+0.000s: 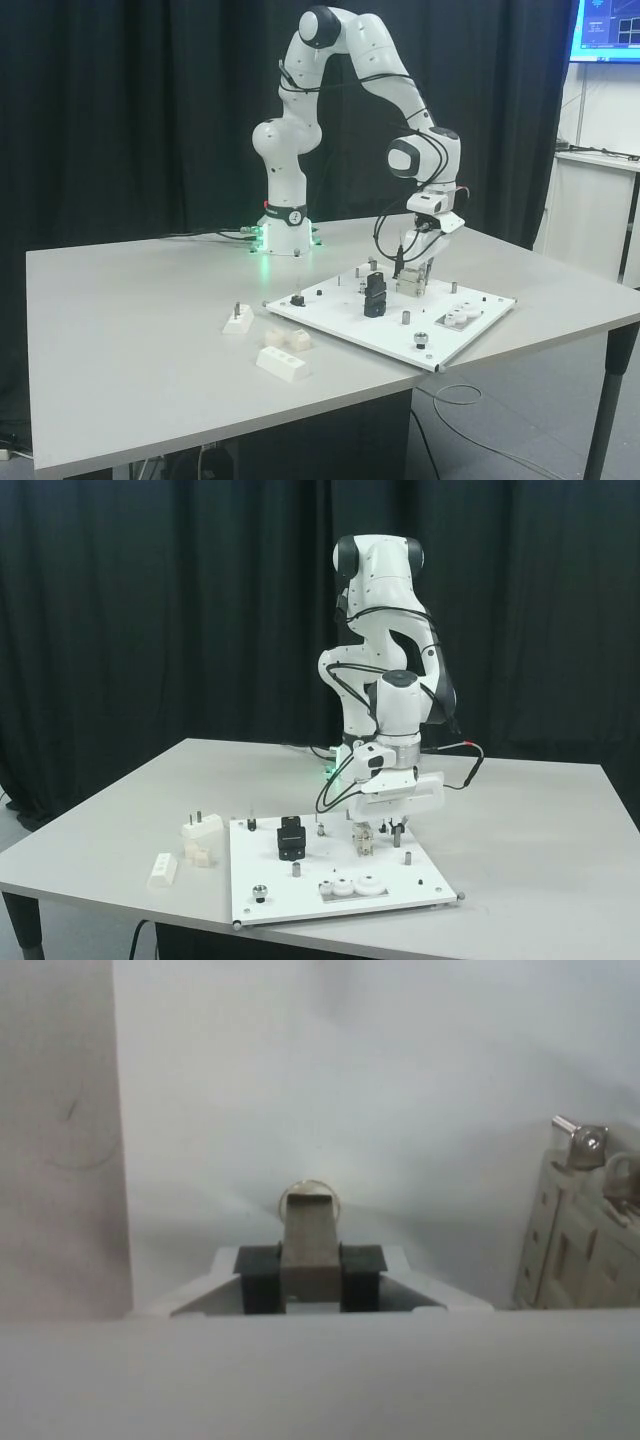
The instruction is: Insert square peg 3.
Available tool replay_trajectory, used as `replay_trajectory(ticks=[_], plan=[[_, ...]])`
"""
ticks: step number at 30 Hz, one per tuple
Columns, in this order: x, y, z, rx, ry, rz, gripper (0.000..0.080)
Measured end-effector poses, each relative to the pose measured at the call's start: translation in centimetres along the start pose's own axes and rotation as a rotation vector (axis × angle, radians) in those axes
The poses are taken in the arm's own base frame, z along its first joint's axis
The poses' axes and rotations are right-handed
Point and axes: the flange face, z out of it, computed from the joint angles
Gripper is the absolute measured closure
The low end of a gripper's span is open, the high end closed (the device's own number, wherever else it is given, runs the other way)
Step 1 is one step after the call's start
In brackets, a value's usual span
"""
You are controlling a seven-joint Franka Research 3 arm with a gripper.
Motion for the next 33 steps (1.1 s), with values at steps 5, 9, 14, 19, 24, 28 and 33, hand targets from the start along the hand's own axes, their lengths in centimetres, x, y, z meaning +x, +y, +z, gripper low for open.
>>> replay_trajectory(ticks=[5, 9, 14, 19, 24, 28, 33], plan=[[-0.03, -0.03, 0.01, 0.000, 0.000, -0.001, 0.0689], [-0.05, -0.04, 0.02, 0.000, 0.000, -0.004, 0.0689], [-0.06, -0.04, 0.03, 0.000, -0.001, -0.023, 0.0689], [-0.07, 0.00, 0.02, 0.000, -0.001, -0.022, 0.0689], [-0.09, 0.07, 0.02, 0.000, -0.001, -0.017, 0.0689], [-0.14, 0.14, 0.01, 0.001, -0.002, 0.003, 0.0689], [-0.20, 0.25, 0.00, 0.002, -0.004, 0.030, 0.0689]])
